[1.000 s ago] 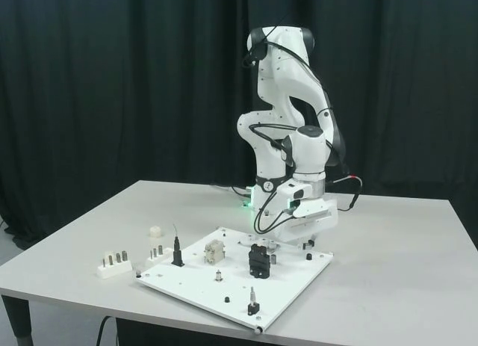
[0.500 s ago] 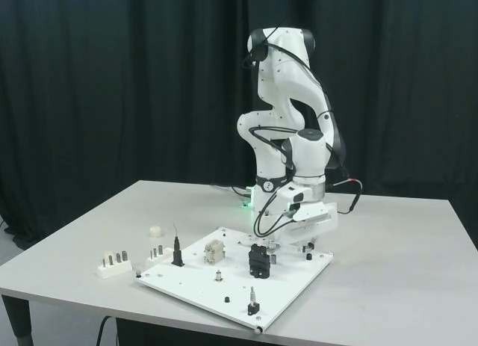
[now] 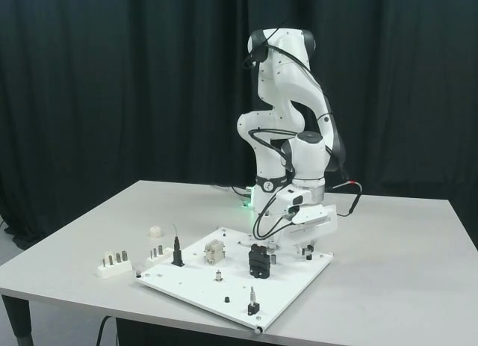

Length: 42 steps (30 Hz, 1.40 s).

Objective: Insert bolt 4.

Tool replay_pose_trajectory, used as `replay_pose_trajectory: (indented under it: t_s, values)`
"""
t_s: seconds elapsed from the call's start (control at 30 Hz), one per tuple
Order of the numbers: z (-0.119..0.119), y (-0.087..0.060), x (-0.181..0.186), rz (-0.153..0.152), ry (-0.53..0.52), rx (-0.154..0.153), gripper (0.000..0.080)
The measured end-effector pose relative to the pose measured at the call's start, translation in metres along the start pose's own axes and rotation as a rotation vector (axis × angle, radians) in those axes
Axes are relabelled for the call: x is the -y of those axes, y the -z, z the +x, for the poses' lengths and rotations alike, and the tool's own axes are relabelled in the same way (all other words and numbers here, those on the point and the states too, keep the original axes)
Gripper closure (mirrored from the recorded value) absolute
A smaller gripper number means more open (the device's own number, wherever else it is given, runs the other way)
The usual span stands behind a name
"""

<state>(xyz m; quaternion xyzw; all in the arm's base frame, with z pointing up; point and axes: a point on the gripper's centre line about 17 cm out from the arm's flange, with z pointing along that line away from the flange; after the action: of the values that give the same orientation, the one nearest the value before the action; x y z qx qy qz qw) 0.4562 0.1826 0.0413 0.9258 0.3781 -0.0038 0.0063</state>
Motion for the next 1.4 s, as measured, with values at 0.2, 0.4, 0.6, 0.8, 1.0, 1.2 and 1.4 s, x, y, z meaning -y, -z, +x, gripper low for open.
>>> replay_pose_trajectory:
  t_s: [0.2, 0.4, 0.6, 0.8, 1.0, 1.2, 1.4]
  values:
    - [-0.001, -0.002, 0.000, 0.001, -0.001, 0.003, 0.0577]
    - [-0.001, -0.003, 0.000, 0.001, 0.000, 0.004, 0.0577]
    - [-0.001, -0.003, 0.001, 0.002, 0.002, 0.004, 0.0577]
    - [0.000, -0.003, 0.004, 0.003, 0.006, 0.005, 0.0577]
    - [0.000, -0.003, 0.007, 0.006, 0.010, 0.007, 0.0577]
    - [-0.001, -0.004, 0.012, 0.010, 0.008, 0.014, 0.0577]
    - [-0.001, -0.004, 0.011, 0.010, 0.003, 0.015, 0.0577]
